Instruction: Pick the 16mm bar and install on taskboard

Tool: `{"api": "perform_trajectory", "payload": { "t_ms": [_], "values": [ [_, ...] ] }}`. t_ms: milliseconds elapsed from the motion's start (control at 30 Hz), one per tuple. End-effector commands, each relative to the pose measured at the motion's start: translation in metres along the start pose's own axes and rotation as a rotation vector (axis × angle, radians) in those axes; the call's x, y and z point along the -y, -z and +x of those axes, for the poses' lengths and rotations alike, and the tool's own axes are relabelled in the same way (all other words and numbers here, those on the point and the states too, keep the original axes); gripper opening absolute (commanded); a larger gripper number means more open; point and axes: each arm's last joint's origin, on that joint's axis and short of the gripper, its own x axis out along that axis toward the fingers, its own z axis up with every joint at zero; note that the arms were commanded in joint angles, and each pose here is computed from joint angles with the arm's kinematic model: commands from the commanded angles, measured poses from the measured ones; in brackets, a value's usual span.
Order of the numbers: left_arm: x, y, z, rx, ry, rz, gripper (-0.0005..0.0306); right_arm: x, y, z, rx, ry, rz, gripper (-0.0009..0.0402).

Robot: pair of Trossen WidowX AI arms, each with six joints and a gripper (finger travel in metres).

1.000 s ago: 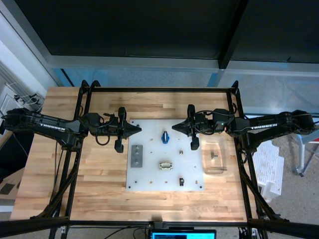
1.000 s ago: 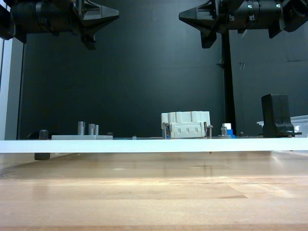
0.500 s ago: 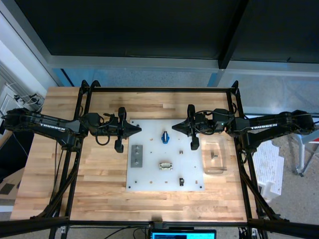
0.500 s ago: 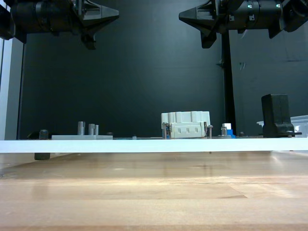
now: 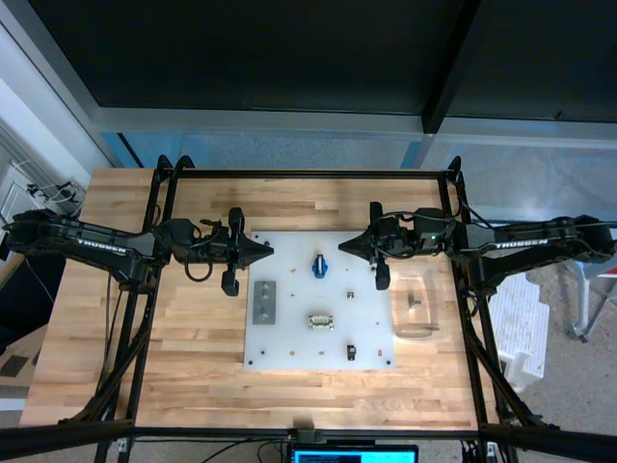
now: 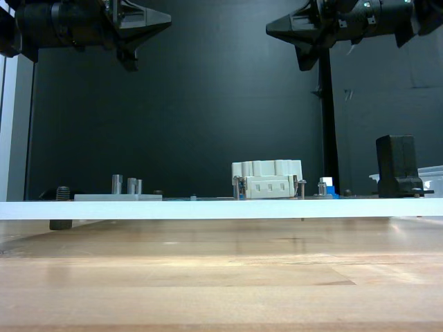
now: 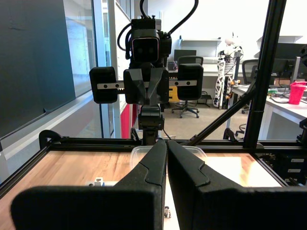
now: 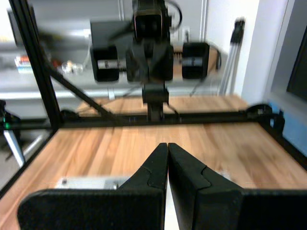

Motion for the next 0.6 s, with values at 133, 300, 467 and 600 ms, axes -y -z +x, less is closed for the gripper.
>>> {"api": "perform_trajectory", "payload": {
  "t_ms": [133,300,467,600],
  "values": [
    [0.000,0.000,0.000,0.000,0.000,0.000,0.0000,-0.001,-0.009,-0.003,-0.195,0.003,-0.002,0.0000],
    [0.000,0.000,0.000,0.000,0.000,0.000,0.0000,-0.003,-0.014,-0.010,-0.350,0.002,-0.019,0.0000],
    [0.000,0.000,0.000,0.000,0.000,0.000,0.0000,-0.004,-0.015,-0.018,-0.495,0.004,-0.009,0.0000],
    [0.000,0.000,0.000,0.000,0.000,0.000,0.0000,-0.005,-0.014,-0.025,-0.594,0.006,0.005,0.0000]
  ]
}}
